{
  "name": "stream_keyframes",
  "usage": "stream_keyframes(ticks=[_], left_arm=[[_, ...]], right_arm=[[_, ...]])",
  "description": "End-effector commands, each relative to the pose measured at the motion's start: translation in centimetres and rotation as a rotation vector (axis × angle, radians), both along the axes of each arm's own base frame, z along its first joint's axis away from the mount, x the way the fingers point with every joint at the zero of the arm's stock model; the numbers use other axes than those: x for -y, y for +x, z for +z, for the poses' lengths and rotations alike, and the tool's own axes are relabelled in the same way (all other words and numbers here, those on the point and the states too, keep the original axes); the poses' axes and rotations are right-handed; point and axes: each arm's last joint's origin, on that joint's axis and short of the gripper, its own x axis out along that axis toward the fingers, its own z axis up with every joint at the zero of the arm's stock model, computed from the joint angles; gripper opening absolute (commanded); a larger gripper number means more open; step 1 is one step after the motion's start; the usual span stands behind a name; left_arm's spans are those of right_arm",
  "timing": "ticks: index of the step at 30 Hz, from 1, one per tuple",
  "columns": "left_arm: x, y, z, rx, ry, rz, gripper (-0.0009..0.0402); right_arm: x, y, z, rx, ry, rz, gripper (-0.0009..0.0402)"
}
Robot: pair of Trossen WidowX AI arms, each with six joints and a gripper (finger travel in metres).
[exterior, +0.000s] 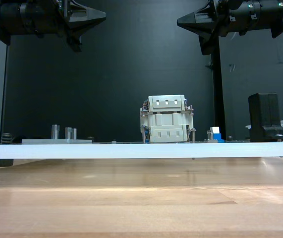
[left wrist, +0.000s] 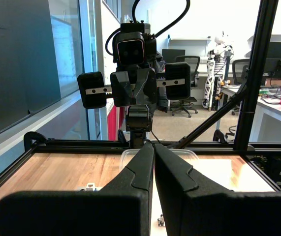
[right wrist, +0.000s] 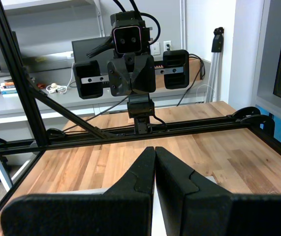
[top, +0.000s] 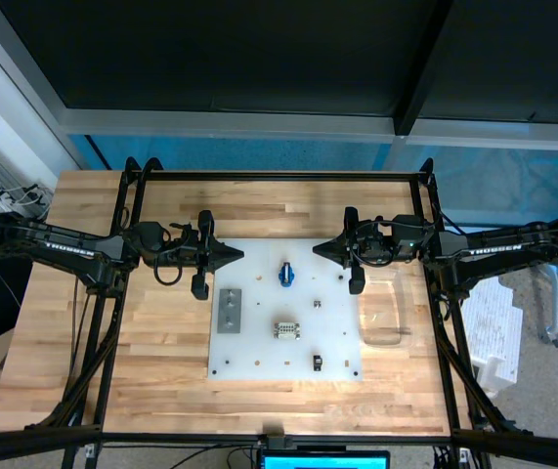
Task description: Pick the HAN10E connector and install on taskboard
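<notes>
Wooden surface up front, and on it the white taskboard. The HAN10E connector stands upright on the board, well below the two sets of jaws, between them and nearer us than either. Up high, the left jaws are pressed together and hold nothing. Facing them tip to tip, the right jaws match (closed, empty). The blue part sits beneath the gap between the tips.

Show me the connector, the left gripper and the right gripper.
connector (top: 284, 330), high view, on its pale top face.
left gripper (top: 239, 254), high view, shut fingertips, over the far left of the board (top: 249, 344).
right gripper (top: 317, 248), high view, shut fingertips, over the board's far edge.
</notes>
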Motion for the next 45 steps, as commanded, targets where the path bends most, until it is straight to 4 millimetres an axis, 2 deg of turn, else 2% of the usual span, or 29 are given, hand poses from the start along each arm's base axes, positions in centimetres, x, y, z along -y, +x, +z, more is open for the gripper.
stream_keyframes(ticks=[1, 12, 45], left_arm=[[0.0, 0.0, 0.01, 0.0, 0.0, 0.0, 0.0001], [0.0, 0.0, 0.02, 0.001, 0.0, 0.0, 0.0001], [0.0, 0.0, 0.01, 0.0, 0.0, 0.0, 0.0001]], right_arm=[[-0.02, 0.01, 0.2, 0.02, -0.004, 0.006, 0.0], [-0.03, -0.03, 0.32, 0.03, -0.081, 0.007, 0.0], [-0.03, -0.03, 0.05, 0.002, -0.08, 0.008, 0.0]])
